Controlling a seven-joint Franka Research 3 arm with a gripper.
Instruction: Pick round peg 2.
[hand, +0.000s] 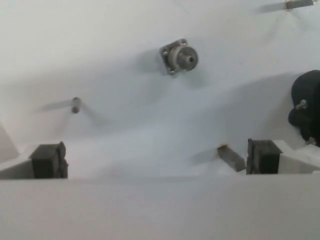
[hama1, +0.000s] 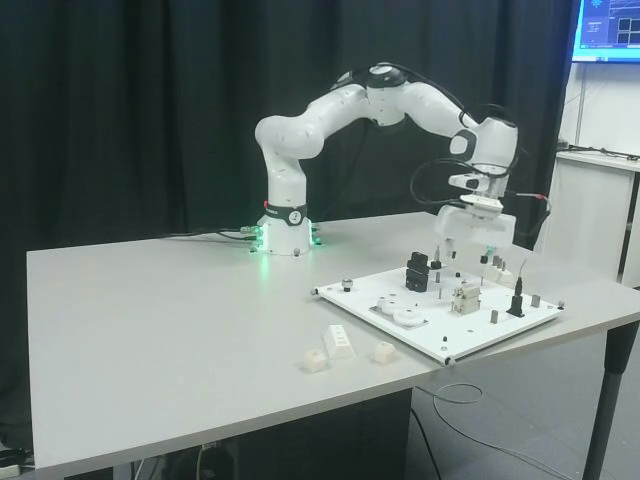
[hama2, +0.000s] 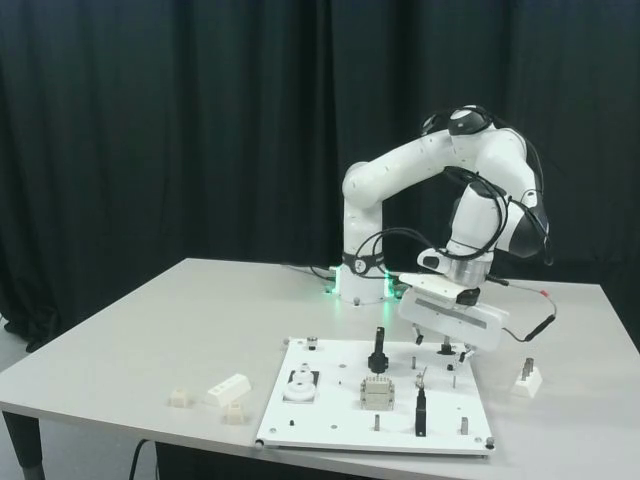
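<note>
While the white arm hangs over the far side of the white assembly board (hama1: 440, 335), its jaws (hand: 155, 162) stand wide apart with nothing between them, the two black pads (hand: 49, 161) showing at either edge of the wrist view. Going left to right across that view, a small grey round peg (hand: 75, 105) stands upright on the board at about ten o'clock from the midpoint of the jaws, well apart from either pad; I take this for round peg 2, though no marking confirms it. Next comes a grey metal connector with a square flange (hand: 179, 57) near twelve o'clock, then a short grey bar (hand: 231, 157) lying just beside the right-hand pad, and a black knob-like part (hand: 306, 105) at the edge near two o'clock. To do the step well, the jaws should, in my judgement, first shift over the peg until it sits midway between the pads, then come straight down so both pads close on its shank squarely; a skewed approach could tip it or catch the connector. No bin or tray holds parts; the board itself carries them, and three small white blocks (hama1: 340, 345) lie loose on the grey worktop (hama1: 150, 310) beside it.
</note>
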